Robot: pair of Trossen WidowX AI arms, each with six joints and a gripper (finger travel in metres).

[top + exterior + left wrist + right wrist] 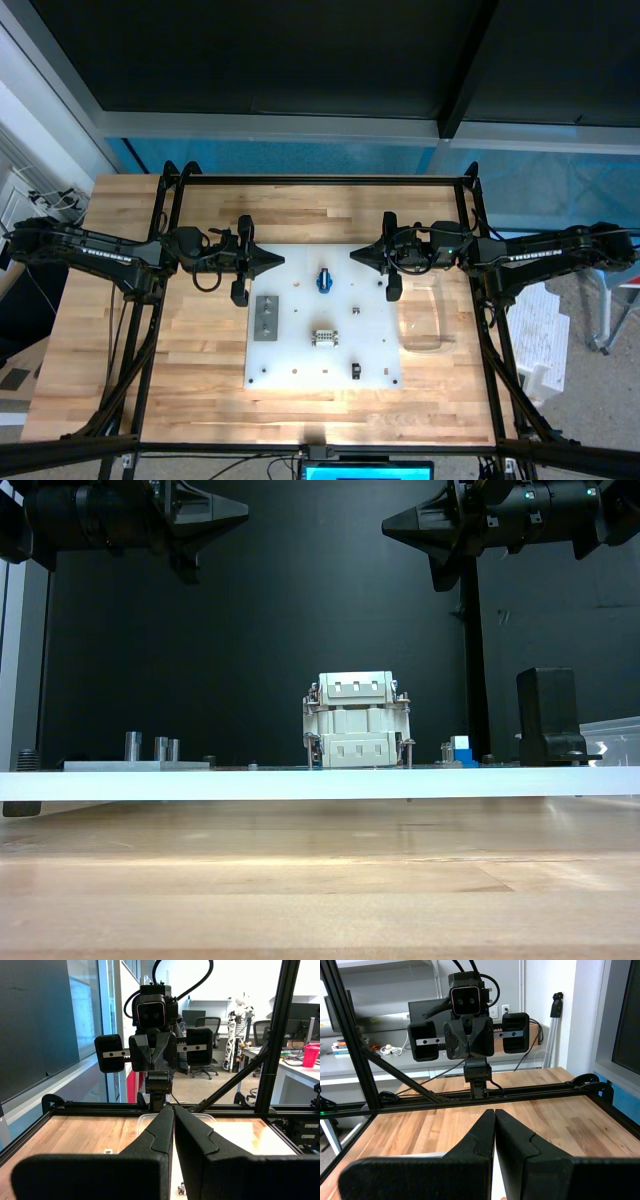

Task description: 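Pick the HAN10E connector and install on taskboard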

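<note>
As L claw [281,259] faces R claw [353,254] over taskboard [300,335], TROSSEN [100,252] shows.

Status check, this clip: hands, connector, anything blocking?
Left hand shut, right hand shut, both high over far edge of flat white square taskboard. Pale grey-beige rectangular HAN10E connector stands on it, ungripped. Nothing in the way.

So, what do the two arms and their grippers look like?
Both arms are matte black, with white TROSSEN lettering on the left arm and right arm. The left gripper and right gripper, above the far edge of the taskboard, taper to pointed black fingers. Black cables loop at the wrists.
</note>
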